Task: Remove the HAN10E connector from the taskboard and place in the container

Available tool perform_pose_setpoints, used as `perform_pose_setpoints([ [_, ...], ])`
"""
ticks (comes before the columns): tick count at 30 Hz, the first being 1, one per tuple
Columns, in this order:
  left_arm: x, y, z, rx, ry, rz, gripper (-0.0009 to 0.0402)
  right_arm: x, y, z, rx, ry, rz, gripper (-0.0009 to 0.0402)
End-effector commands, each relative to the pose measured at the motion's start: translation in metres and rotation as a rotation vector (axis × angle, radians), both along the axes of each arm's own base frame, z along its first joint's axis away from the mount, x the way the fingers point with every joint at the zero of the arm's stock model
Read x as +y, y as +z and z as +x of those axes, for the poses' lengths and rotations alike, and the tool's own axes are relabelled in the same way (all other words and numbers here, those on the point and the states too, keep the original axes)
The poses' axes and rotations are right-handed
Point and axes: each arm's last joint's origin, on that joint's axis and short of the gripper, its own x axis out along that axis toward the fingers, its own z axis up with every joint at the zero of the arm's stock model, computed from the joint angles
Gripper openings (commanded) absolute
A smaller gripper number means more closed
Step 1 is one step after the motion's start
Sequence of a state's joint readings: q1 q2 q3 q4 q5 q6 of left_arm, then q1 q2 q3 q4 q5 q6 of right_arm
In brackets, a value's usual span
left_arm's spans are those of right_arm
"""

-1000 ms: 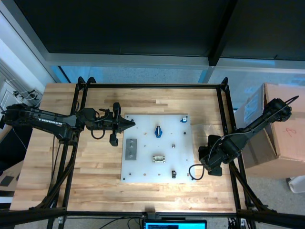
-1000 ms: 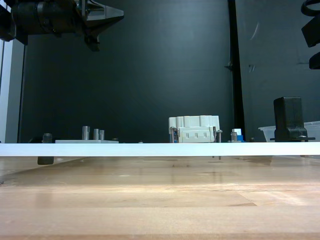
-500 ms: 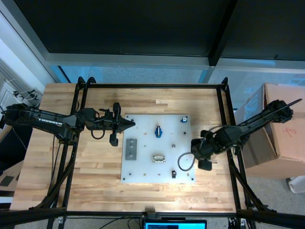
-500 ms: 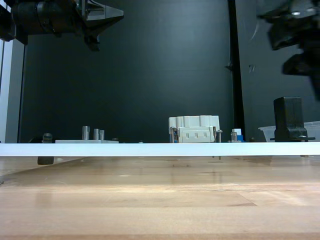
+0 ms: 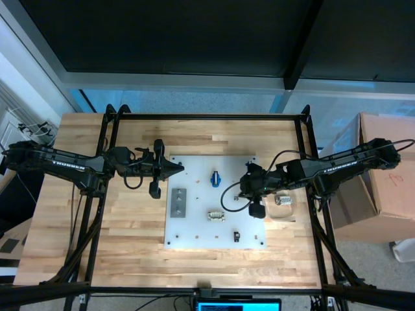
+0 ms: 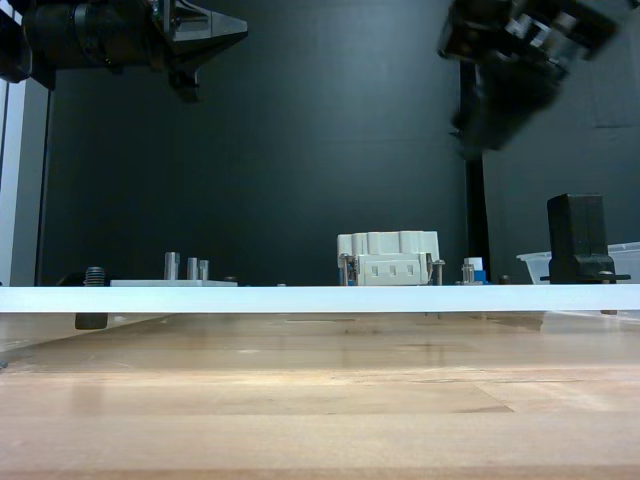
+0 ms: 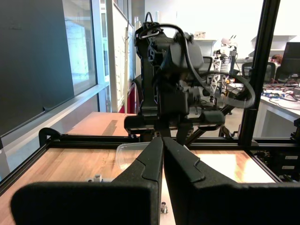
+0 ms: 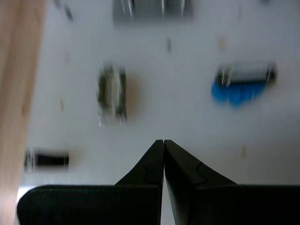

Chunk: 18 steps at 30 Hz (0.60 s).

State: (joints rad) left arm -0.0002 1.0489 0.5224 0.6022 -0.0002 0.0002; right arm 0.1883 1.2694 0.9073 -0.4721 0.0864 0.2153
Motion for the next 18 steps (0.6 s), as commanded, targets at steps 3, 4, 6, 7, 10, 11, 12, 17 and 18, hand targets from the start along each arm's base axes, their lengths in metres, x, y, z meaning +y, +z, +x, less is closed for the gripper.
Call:
perform_pose_setpoints([
  [3,0.0,0.0,0.0,0.0,0.0,0.0,0.0,-0.012,0.014,0.016,-0.22,0.01,-0.034,0.0],
  [4,0.0,0.0,0.0,-0.001,0.0,0.0,0.0,-0.015,0.016,0.018,-0.263,0.021,-0.044,0.0],
  [6,0.0,0.0,0.0,0.0,0.0,0.0,0.0,-0.021,0.02,0.023,-0.35,0.032,-0.045,0.0],
  [7,0.0,0.0,0.0,0.0,0.0,0.0,0.0,-0.024,0.022,0.025,-0.399,0.035,-0.035,0.0],
  [10,0.0,0.0,0.0,0.0,0.0,0.0,0.0,-0.034,0.023,0.028,-0.534,0.018,-0.021,0.0],
  [11,0.0,0.0,0.0,0.0,0.0,0.0,0.0,-0.036,0.023,0.028,-0.574,0.01,-0.026,0.0],
  [12,0.0,0.0,0.0,0.0,0.0,0.0,0.0,-0.039,0.023,0.029,-0.606,0.007,-0.033,0.0],
  [17,0.0,0.0,0.0,0.0,0.0,0.0,0.0,-0.05,0.023,0.027,-0.739,0.008,-0.031,0.0],
  [18,0.0,0.0,0.0,0.0,0.0,0.0,0.0,-0.052,0.022,0.027,-0.759,0.0,-0.035,0.0],
])
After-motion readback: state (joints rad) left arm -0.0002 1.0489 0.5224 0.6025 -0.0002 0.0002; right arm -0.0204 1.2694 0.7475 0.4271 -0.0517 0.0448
